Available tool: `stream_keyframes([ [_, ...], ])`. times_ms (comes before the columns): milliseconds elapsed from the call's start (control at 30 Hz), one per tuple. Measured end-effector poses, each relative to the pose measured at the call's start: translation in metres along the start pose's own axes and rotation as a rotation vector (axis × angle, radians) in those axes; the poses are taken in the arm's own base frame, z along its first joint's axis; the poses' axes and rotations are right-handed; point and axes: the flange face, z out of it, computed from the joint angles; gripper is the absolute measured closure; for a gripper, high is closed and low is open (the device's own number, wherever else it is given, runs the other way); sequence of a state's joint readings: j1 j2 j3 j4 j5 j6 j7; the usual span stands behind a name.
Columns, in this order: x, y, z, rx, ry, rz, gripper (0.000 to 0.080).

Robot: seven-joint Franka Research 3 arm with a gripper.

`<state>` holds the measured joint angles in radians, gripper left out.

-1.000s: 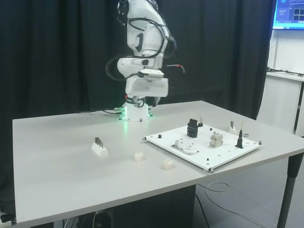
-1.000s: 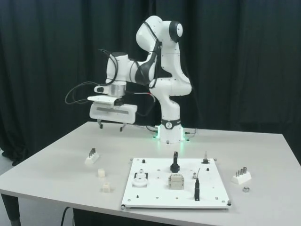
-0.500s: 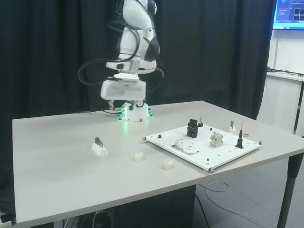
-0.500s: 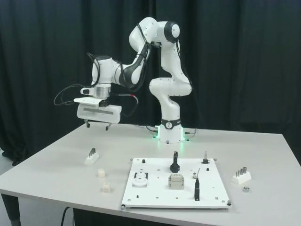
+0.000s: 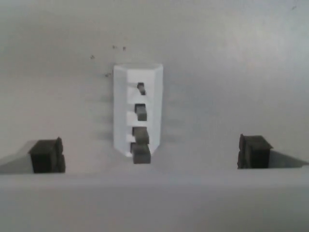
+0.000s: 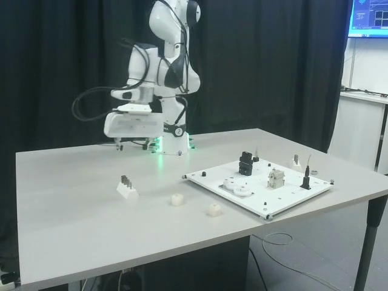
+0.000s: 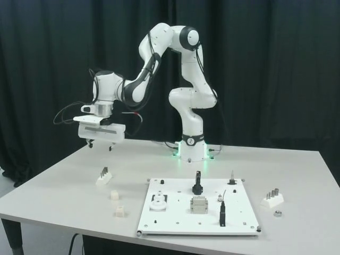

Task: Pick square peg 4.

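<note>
- Square peg 4 point(image 5: 141, 153) is one of four dark pegs standing in a row in a white peg holder point(image 5: 137, 108); which number each carries cannot be read, and the point marks the largest peg at one end of the row.
- The white peg holder point(image 6: 127, 188) sits on the grey desk point(image 6: 73, 218), at about 9 o'clock from the white assembly board point(image 6: 260, 185) in the first room view, well apart from it.
- The tool point(image 5: 149, 153) is released: in the wrist view its two black fingertips point(image 5: 47, 155) stand wide apart, one on either side of the holder, touching nothing.
- In the second room view the tool point(image 7: 100, 144) hangs in the air above the desk, at about 12 o'clock from the peg holder point(image 7: 103, 177) and clear of it.
- Two small white blocks point(image 7: 113, 195) lie on the desk between the holder and the board, near its 9 o'clock edge.
- The board point(image 7: 197, 212) carries several small black and white fittings.
- A second white holder with pegs point(image 7: 272, 198) stands at the board's 3 o'clock side, with a small nut point(image 7: 277, 213) just beside it.
- The white arm's base point(image 7: 192, 149) shows a green light, at 12 o'clock from the board.
</note>
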<state>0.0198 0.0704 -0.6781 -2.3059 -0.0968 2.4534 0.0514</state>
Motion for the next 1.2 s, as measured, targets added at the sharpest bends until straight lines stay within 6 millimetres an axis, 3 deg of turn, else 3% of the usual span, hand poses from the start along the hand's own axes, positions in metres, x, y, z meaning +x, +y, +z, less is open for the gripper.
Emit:
stream_keyframes([
  [433, -0.004, 0.036, 0.043, 0.058, -0.047, 0.025, 0.0003],
  [1200, -0.020, 0.044, 0.107, 0.103, -0.100, 0.000, 0.0003],
])
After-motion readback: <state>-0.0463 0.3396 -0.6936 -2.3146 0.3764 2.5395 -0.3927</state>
